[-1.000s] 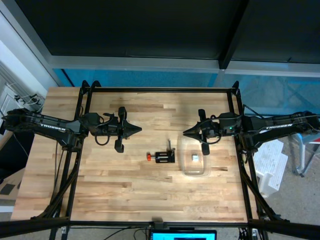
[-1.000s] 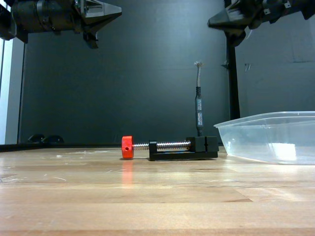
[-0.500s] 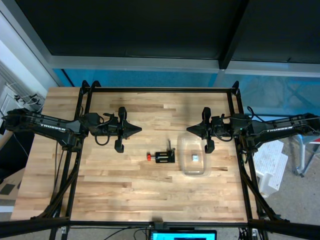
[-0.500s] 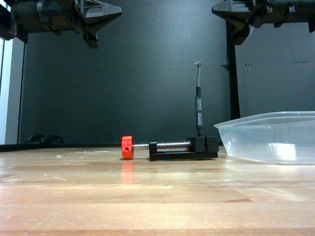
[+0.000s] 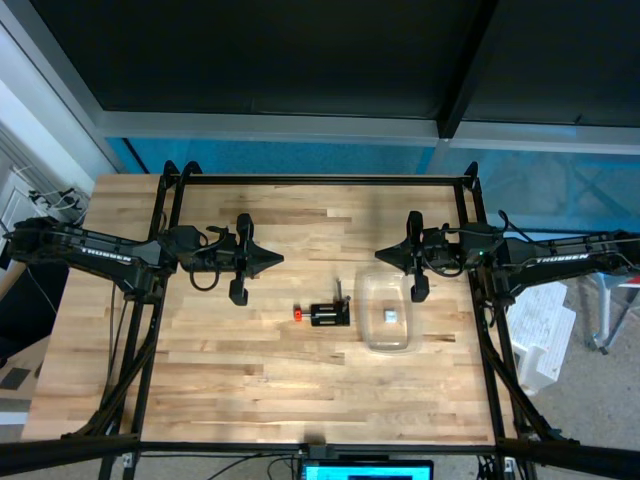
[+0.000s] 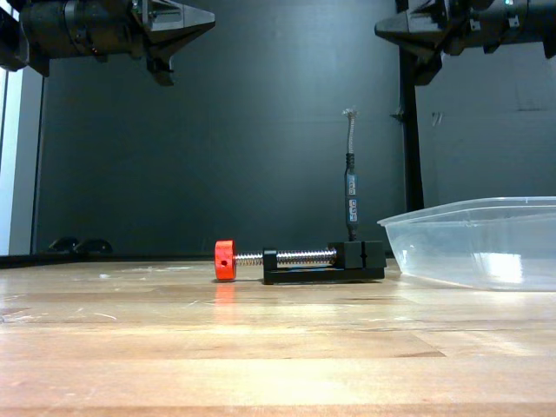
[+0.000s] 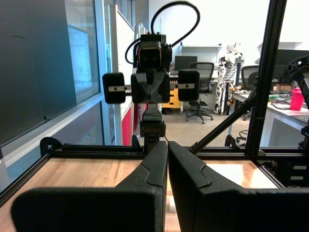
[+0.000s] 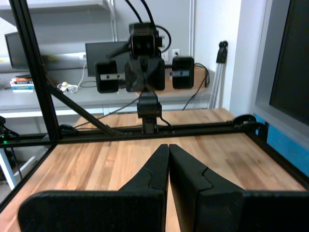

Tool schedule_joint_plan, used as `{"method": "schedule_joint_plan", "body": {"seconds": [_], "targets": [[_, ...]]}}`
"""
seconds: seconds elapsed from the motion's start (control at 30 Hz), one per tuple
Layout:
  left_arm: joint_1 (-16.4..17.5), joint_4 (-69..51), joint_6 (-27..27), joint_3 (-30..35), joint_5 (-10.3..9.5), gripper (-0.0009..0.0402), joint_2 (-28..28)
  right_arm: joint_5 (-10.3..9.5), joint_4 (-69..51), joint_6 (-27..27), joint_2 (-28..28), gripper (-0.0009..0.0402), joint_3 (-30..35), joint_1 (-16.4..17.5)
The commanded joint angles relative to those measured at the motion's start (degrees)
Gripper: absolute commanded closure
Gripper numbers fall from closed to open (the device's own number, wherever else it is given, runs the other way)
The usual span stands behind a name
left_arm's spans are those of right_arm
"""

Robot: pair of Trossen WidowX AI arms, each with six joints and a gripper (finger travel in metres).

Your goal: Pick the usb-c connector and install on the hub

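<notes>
Job now: I think the plugging-in is done, so the good move is to leave it alone. The right arm should stay high and go slow, far from the thin cable, so nothing knocks it loose.
Worktop (image 5: 250, 380): pale wood planks, flat.
Left fingers (image 7: 154, 164): hard black wedges, pressed together, holding nothing, high over the left side, well apart from the vise.
Right fingers (image 8: 157, 166): the same shape, pressed together and empty, high up by the tray's far side.
Tray (image 6: 434, 228): clear thin plastic, right of the vise.
Vise (image 6: 321, 265): black block with a shiny screw.
Connector (image 6: 351, 204): slim and black, standing upright on the vise, with nothing holding it.
Cable (image 6: 351, 135): grey braid, sticking straight up.
White block (image 5: 391, 316): small pale square in the tray.
Red knob (image 6: 225, 260): round, on the vise's left end.
</notes>
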Motion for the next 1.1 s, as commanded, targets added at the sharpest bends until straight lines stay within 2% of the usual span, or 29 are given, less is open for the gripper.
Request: {"method": "schedule_joint_plan", "body": {"seconds": [0.03, 0.2, 0.33, 0.6, 0.67, 1.1], "targets": [[0.0, 0.0, 0.0, 0.0, 0.0, 0.0393, 0.0, 0.09, 0.0, -0.1, 0.0, 0.0393, 0.5, 0.0], [0.0, 0.0, 0.0, 0.0, 0.0, 0.0393, 0.0, 0.0, 0.8, -0.1, 0.0, 0.0393, -0.2, 0.0], [0.0, 0.0, 0.0, 0.0, 0.0, 0.0393, 0.0, -1.64, 1.2, -0.2, 0.0, 0.0393, -0.3, 0.1], [0.0, 0.0, 0.0, 0.0, 0.0, 0.0393, 0.0, -1.68, 1.3, -0.5, 0.0, 0.0393, -0.3, 0.1], [0.0, 0.0, 0.0, 0.0, 0.0, 0.0393, 0.0, -2.45, 1.3, -0.6, 0.0, 0.0393, -0.3, 0.1], [0.0, 0.0, 0.0, 0.0, 0.0, 0.0393, 0.0, -2.36, 1.3, -0.7, 0.0, 0.0393, -0.3, 0.0]]}}
